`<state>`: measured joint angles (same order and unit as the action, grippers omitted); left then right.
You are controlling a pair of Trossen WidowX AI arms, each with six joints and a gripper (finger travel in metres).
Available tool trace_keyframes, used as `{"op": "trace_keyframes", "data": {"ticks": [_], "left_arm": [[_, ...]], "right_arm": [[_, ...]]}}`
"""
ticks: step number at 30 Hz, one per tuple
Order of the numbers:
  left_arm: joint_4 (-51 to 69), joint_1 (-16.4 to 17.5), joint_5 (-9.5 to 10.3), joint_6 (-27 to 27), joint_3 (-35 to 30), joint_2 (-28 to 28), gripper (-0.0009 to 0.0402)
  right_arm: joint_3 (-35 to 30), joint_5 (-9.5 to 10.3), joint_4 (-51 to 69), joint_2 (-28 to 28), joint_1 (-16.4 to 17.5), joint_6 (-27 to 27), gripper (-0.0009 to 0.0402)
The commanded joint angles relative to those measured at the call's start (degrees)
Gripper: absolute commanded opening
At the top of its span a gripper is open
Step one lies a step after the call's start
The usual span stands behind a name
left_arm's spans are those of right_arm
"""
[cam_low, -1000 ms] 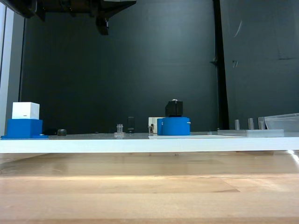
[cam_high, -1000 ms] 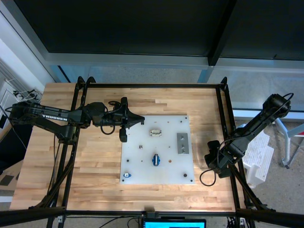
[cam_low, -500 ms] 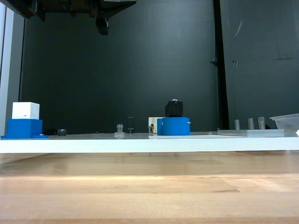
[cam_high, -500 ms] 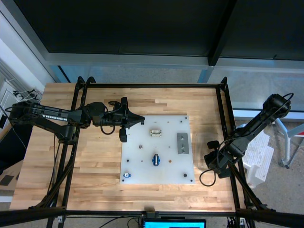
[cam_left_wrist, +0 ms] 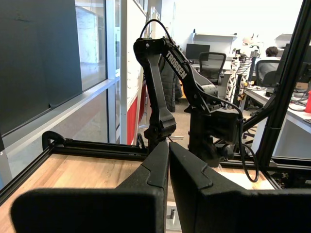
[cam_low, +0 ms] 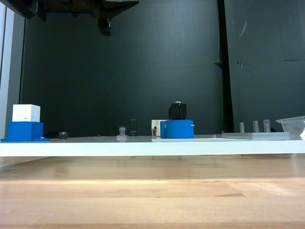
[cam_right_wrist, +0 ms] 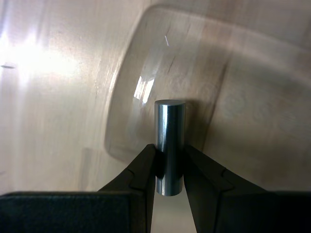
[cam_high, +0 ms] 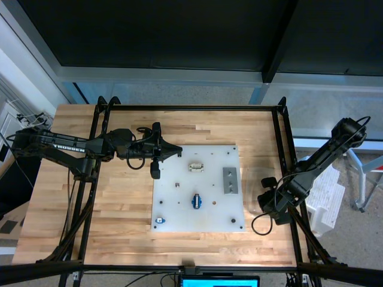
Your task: Pick the 16mm cylinder and install on the taskboard
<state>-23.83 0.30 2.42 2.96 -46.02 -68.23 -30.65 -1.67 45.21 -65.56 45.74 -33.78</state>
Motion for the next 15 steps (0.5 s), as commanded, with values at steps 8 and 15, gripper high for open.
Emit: {"op": "trace_keyframes", "data": {"ticks": [8,15], "left_arm": [[0.0,0.0,0.00,0.0,0.0,0.0,0.0000],[0.0,0.0,0.00,0.0,0.0,0.0,0.0000]], "right_arm": [[-10.8,0.39,13.5,3.2,-5.4,0.2,0.0009],[-19.9,0.22,20.1,3.1,-12.2,1.8,0.0009]]}}
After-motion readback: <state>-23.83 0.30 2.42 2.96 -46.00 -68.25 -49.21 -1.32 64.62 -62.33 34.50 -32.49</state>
